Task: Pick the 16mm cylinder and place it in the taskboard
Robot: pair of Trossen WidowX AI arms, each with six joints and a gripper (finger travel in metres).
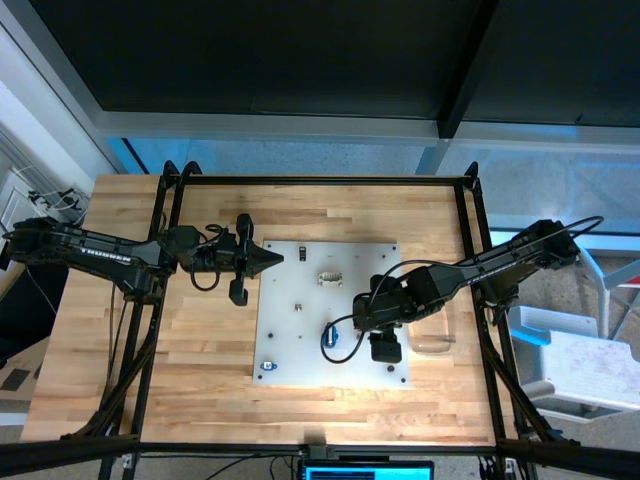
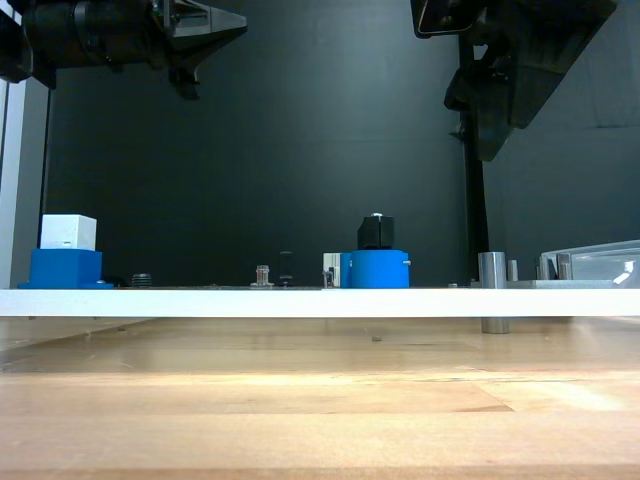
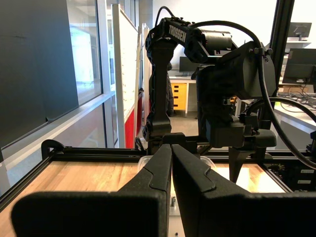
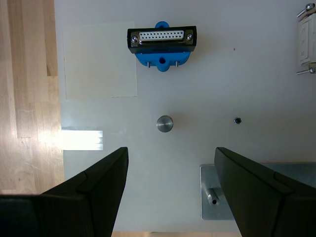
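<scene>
The 16mm cylinder point(image 4: 165, 123) is a small grey metal peg standing upright in the white taskboard point(image 4: 98, 59). In the low view the cylinder point(image 2: 491, 290) passes through the taskboard point(image 2: 200, 302) and pokes out below it. My right gripper point(image 4: 171, 149) hangs open straight above the peg, fingers apart on either side and holding nothing. From above, the right gripper point(image 1: 377, 322) covers the peg over the taskboard point(image 1: 300, 340). My left gripper point(image 1: 270, 258) is shut and empty, held high at the board's left edge; its fingers point(image 3: 163, 165) press together.
A blue connector point(image 4: 161, 47) sits on the board beyond the peg, and a grey metal bracket point(image 4: 217, 197) lies near it. A clear plastic tray point(image 1: 437, 338) stands right of the board. A white block on a blue base point(image 2: 68, 250) stands at the board's left.
</scene>
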